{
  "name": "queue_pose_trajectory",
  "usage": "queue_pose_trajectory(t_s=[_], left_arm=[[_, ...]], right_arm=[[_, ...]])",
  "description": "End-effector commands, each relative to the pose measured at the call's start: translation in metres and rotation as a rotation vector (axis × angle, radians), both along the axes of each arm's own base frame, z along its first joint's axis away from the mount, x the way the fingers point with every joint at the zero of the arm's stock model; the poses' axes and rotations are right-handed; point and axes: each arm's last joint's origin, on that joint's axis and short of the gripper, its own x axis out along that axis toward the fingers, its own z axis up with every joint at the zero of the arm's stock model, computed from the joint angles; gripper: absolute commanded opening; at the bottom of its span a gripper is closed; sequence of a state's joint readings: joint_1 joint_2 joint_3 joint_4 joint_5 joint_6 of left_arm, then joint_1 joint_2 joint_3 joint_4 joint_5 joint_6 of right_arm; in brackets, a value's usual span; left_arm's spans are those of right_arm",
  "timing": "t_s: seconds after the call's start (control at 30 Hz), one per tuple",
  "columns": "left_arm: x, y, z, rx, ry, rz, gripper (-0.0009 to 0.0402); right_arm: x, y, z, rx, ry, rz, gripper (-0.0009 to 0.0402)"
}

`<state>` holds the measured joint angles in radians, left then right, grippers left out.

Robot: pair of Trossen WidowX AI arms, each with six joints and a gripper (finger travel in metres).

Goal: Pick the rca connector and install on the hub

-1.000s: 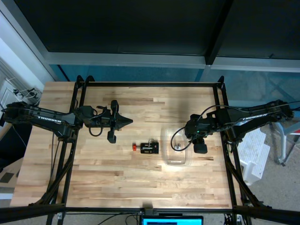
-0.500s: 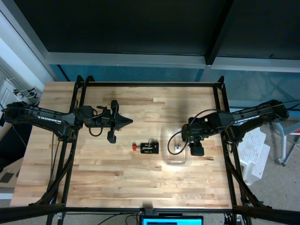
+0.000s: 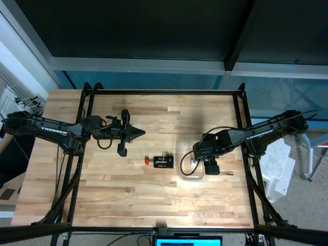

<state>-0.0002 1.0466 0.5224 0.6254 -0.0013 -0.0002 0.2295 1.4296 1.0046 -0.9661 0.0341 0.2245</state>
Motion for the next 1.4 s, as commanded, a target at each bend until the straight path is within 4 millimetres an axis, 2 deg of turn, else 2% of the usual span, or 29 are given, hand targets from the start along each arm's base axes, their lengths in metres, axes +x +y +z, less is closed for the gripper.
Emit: queue_pose_trajectory(t_s=[0.03, 0.5, 1.4], left_arm=[[0.000, 0.000, 0.000, 0.000, 0.000, 0.000, 0.0000], [0.000, 0.000, 0.000, 0.000, 0.000, 0.000, 0.0000], [0.000, 0.000, 0.000, 0.000, 0.000, 0.000, 0.0000]], right_arm=[[0.004, 0.003, -0.006, -0.001, 0.007, 0.004, 0.0216], [0.015, 0.009, -0.030, -0.011, 0.042, 0.016, 0.0216], [0.016, 0.009, -0.032, -0.009, 0.040, 0.017, 0.0216]])
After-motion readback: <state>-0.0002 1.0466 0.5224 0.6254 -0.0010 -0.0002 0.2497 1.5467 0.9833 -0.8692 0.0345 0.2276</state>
